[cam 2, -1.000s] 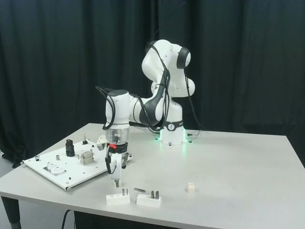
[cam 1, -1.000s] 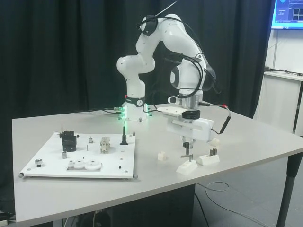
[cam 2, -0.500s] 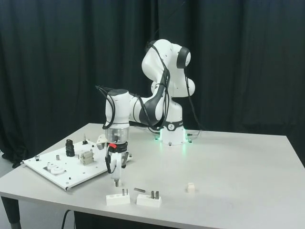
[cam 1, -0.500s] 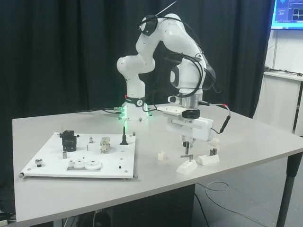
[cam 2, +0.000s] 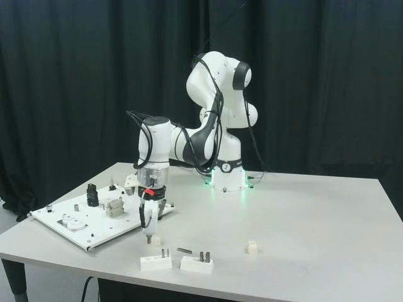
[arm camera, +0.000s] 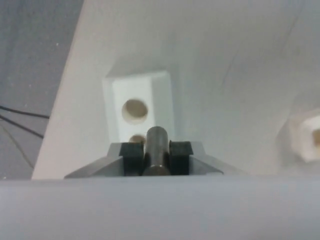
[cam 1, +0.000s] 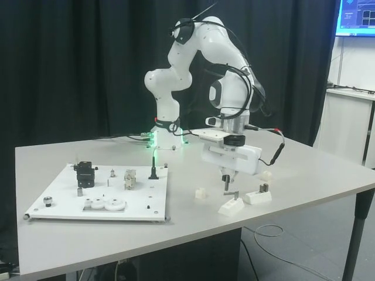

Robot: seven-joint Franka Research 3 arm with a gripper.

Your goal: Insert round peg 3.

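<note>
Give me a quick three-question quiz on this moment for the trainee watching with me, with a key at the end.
1. True or false: the gripper holds a round peg.
2. Multiple choice: in the wrist view, the white holder block below the peg shows (A) no holes, (B) two round holes, (C) a square slot.
3. Short answer: where does the white assembly board lie relative to the gripper in the first room view?

Key
1. True: the peg is clamped upright between the black pads.
2. B: one hole is fully visible, the other partly hidden behind the peg.
3. On the grey table, off to the left in that view, apart from the gripper.
</note>
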